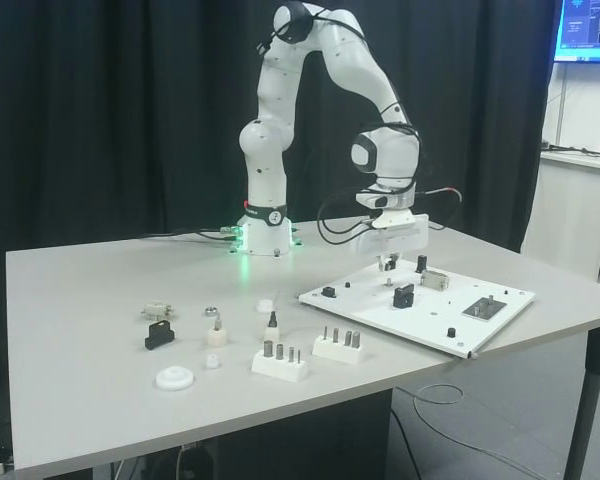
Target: Insert BNC.
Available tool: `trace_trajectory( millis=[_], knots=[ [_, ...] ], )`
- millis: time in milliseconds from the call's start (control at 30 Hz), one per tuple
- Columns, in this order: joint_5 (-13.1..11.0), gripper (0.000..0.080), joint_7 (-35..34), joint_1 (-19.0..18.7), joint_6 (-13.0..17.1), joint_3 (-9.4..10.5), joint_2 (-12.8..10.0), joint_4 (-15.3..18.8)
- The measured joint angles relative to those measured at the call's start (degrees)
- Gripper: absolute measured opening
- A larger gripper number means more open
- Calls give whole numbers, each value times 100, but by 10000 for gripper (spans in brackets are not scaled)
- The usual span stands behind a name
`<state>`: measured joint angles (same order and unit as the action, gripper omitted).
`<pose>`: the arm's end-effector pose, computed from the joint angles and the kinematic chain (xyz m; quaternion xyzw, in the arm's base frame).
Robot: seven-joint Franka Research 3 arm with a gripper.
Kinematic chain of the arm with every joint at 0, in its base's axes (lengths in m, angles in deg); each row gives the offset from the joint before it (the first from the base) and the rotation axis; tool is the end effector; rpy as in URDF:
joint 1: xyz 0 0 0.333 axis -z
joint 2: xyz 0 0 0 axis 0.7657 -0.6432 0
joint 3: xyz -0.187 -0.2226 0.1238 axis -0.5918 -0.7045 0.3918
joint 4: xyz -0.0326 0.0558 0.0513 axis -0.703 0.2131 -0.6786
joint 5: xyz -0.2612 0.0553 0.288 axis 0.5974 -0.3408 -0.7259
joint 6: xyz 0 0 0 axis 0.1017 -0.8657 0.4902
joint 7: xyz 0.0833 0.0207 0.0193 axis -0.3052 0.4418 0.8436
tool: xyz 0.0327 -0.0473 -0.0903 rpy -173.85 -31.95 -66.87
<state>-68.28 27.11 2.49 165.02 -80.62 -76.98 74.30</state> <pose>0.4638 0.1092 0.2341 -0.9201 0.3905 0.0304 0.0042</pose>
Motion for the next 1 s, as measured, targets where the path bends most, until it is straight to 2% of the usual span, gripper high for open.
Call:
trace_trajectory(
  millis=[667, 1000],
  knots=[
    [0, 121, -85, 0, 296, 138, -168, 20],
    [34, 121, -171, 1, 344, 151, -227, 23]
  ],
)
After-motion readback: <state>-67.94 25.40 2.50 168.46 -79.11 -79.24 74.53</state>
